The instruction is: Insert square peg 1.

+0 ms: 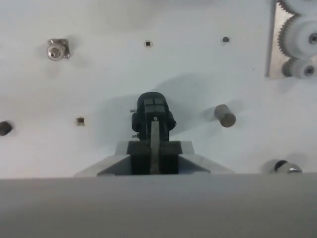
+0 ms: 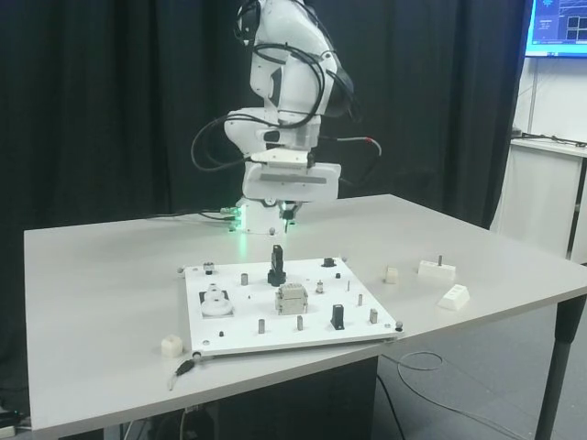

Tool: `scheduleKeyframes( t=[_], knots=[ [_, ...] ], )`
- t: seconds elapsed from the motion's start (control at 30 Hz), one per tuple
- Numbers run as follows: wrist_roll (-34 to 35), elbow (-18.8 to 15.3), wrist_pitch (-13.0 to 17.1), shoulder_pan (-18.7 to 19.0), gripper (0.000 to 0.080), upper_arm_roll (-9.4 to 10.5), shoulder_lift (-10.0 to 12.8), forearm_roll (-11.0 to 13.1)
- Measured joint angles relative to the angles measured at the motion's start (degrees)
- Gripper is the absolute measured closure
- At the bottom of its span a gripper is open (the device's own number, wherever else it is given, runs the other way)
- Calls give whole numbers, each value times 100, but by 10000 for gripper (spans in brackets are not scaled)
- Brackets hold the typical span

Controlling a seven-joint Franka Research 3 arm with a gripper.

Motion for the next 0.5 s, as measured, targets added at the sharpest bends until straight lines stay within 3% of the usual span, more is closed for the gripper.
scheduleKeyframes(
  t=[0.5],
  knots=[
    [-139, -739, 1071, 48, 768, 62, 28, 31]
  ],
)
